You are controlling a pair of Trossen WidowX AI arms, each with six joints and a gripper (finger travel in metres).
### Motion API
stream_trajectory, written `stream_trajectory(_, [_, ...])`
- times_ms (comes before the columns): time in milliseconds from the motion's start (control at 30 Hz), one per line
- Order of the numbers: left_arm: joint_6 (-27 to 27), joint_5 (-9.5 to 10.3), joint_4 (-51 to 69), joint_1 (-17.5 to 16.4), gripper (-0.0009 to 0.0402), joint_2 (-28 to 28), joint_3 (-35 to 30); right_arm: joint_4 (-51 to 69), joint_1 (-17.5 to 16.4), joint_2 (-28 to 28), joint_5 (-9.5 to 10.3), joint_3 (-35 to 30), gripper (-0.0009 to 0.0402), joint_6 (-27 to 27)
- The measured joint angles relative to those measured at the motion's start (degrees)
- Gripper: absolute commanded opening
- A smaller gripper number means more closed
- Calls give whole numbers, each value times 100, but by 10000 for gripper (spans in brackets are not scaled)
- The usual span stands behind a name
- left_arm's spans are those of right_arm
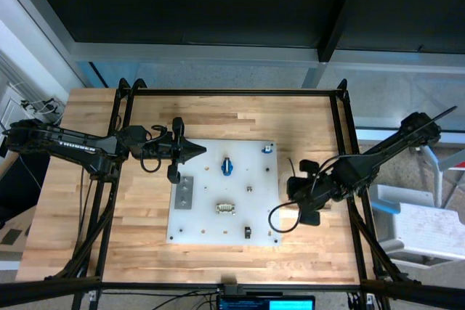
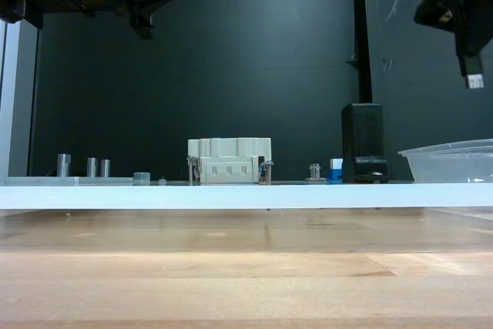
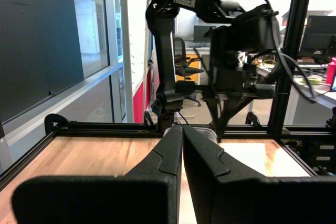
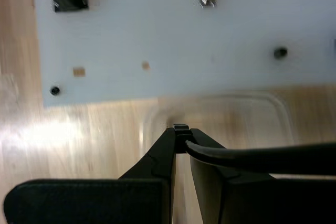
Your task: Remove the USB connector from the USB hub and place in the container
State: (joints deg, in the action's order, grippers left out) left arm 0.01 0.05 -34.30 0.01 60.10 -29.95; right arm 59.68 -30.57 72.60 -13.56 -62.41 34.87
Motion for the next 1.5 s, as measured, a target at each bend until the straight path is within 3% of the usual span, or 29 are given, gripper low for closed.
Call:
stream_trajectory(267, [0,0,-2,0,1,0,2,479,33,-638,35,540,0,254])
stream_trajectory(667, [0,0,-2,0,1,0,2,590,35,-1342,466,1414,0,535])
stream_trajectory(1500, [0,0,-2,0,1,0,2,605,33,-1416,481,1668,0,514])
